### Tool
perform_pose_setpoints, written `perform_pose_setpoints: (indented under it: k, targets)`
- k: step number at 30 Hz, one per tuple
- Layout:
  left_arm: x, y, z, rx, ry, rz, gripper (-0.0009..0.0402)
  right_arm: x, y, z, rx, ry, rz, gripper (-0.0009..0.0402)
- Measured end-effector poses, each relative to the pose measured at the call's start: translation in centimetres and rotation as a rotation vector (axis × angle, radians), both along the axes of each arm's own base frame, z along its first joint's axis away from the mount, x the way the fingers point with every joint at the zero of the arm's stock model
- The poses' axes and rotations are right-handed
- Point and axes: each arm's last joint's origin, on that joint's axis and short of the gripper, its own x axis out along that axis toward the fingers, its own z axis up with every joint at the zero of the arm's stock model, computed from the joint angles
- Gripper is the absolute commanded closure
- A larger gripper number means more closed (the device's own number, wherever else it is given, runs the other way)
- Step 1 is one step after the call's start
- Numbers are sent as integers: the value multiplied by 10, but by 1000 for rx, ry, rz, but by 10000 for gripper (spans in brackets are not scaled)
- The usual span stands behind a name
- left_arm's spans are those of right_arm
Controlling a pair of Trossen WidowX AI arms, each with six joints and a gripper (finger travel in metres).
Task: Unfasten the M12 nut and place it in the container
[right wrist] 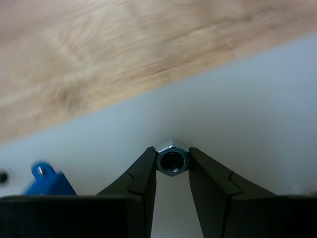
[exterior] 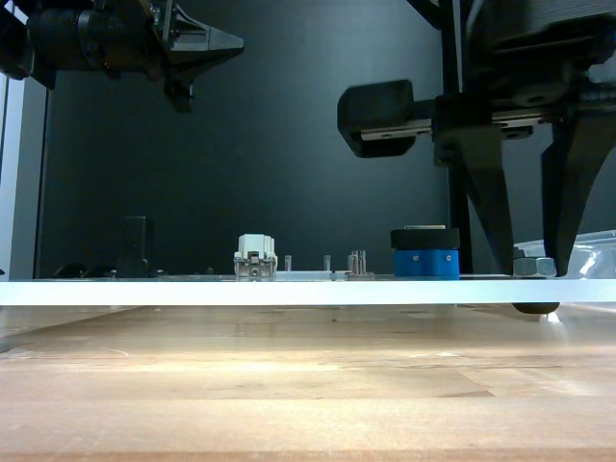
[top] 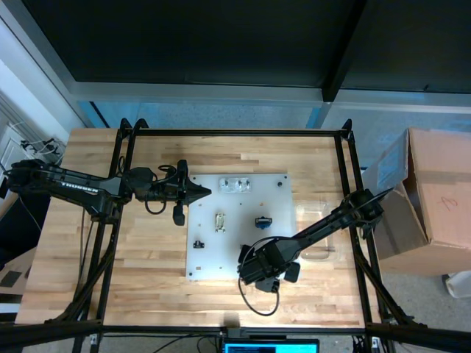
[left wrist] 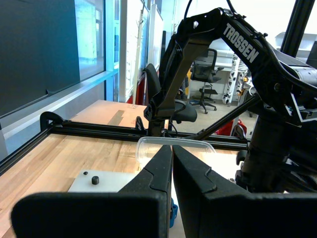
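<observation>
While low at the board's [top: 221, 254] edge, right pincer [right wrist: 172, 157] tight on nut [right wrist: 172, 162]; left pincer [left wrist: 172, 148] closed, aloft.

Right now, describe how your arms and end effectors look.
The left arm and right arm are black, marked TROSSEN in white, with black cable loops near the wrists. The left end effector, over the board's far left, and the right end effector, at its near right edge on the silver nut, have tapering wedge-shaped black fingers.

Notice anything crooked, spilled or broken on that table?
Nothing stands out. The right gripper pinches the silver nut level at the white board's near right edge; on its stud or not, I cannot tell. The left gripper hangs shut above the board's far left.
</observation>
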Motion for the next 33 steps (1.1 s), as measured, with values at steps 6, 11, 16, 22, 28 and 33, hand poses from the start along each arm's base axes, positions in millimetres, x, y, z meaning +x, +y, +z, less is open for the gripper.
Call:
perform_pose_setpoints:
  k: [6,11,16,22,28,33]
  targets:
    - [0,0,0,0,0,0,393,0,0,0,-16,1,228,368]
    - [0,0,0,0,0,0,393,0,0,0,-17,2,250,368]
    - [0,0,0,0,0,0,393,0,0,0,-18,3,250,342]
    - [0,0,0,0,0,0,393,-1,0,1,-19,7,246,258]
    - [0,0,0,0,0,0,393,-1,-1,1,-22,11,246,184]
    - [0,0,0,0,0,0,393,-6,-3,13,-28,2,241,172]
